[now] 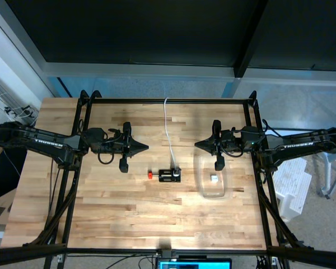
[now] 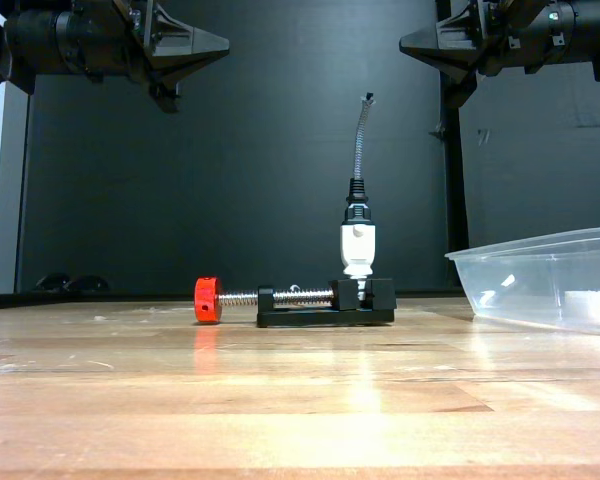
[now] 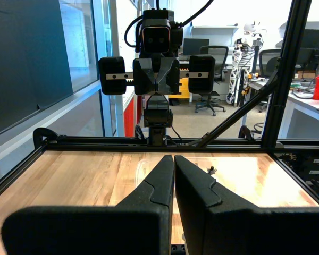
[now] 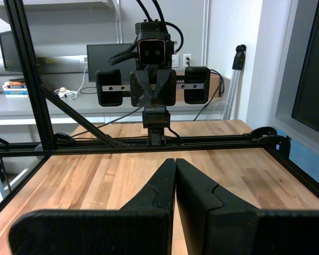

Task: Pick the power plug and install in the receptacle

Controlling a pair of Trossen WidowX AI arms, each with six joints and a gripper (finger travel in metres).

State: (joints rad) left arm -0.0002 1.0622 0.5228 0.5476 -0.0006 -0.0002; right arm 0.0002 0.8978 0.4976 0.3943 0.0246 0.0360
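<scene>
White receptacle [image 2: 357, 248] stands upright, clamped in the black vise [image 2: 325, 318], cable [image 2: 360, 135] rising.

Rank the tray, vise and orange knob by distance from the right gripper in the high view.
1. Clear tray, just nearside of the right gripper, on the right.
2. Black vise, at mid-table.
3. Orange knob, on the vise's left end, nearer the left gripper, which hovers opposite.
</scene>
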